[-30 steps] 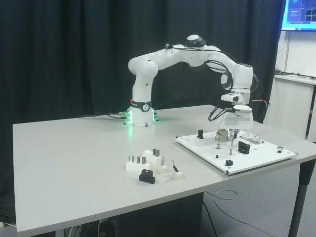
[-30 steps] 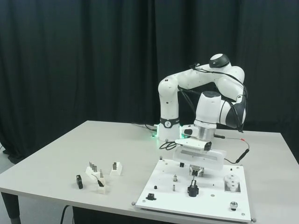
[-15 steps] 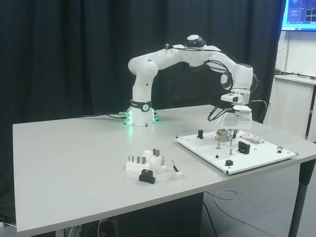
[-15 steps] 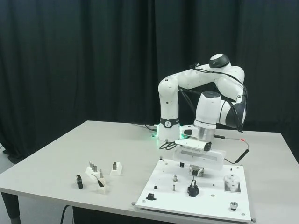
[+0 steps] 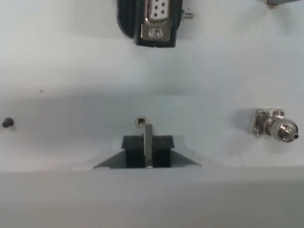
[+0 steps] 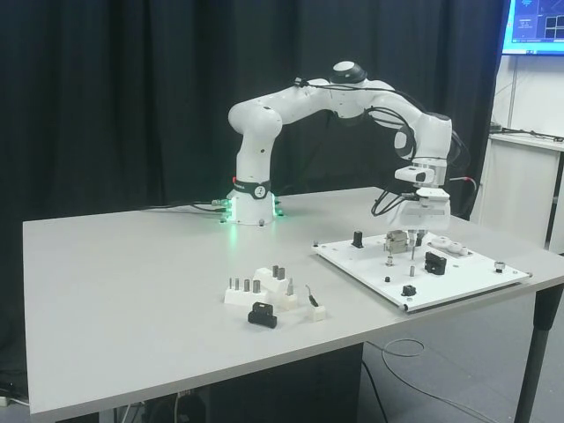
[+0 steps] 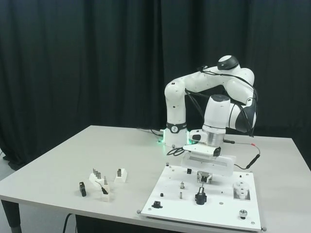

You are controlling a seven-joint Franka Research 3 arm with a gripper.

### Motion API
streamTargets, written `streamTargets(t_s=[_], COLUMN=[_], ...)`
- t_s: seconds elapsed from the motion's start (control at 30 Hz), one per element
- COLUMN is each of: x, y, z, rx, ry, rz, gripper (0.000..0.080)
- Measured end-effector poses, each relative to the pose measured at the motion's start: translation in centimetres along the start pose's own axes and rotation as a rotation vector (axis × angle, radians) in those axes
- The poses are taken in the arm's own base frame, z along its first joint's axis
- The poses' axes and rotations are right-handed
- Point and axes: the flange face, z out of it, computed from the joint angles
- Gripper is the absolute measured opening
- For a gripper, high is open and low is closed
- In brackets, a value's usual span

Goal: Insert square peg 1.

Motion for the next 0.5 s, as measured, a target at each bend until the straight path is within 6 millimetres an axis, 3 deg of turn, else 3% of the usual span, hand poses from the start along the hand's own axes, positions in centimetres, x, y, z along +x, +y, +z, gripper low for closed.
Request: streamTargets(t_s=[0.5], x=[-0.04], y=[0.14], z=[0.29], rx=[-0.003], ry=[-0.005], rz=[0.009], gripper=[0.003])
